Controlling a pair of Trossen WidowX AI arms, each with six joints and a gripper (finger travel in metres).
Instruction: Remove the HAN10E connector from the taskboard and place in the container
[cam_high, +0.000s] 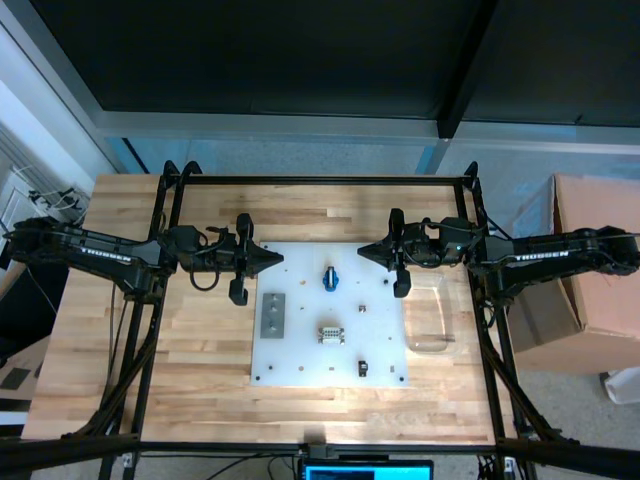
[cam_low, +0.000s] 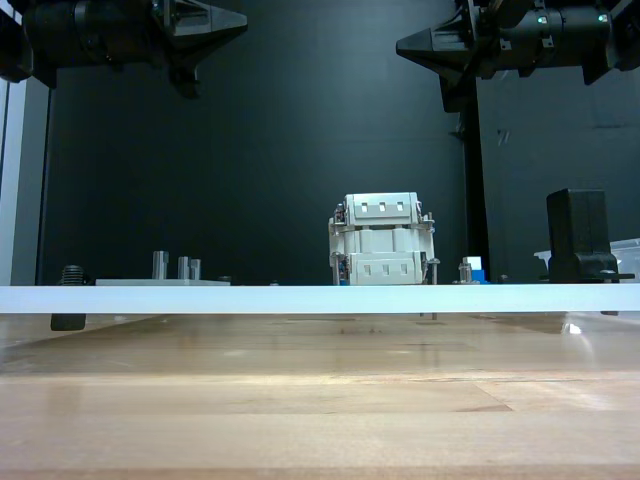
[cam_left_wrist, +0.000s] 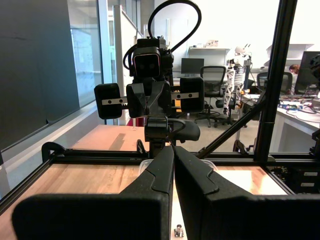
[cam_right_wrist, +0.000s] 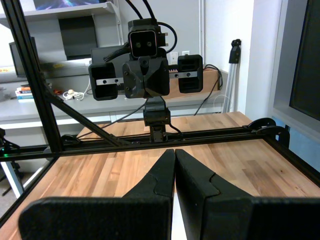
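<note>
HAN10E connector (cam_high: 331, 334) stands upright in its seat on the white taskboard (cam_high: 300, 352), with no hand on it.
The left hand (cam_high: 272, 258) and the right hand (cam_high: 366, 250) hang high over the board, tips facing each other. Each has its fingers pressed together and holds nothing. The connector is low down between them. The clear container (cam_high: 432, 320) lies on the worktop (cam_high: 200, 350), below the right hand.

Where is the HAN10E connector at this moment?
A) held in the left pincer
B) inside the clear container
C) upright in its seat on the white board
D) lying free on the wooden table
C: the HAN10E connector stands upright in its seat on the white board; the left pincer and the right pincer hang shut and empty above the board's far edge.
</note>
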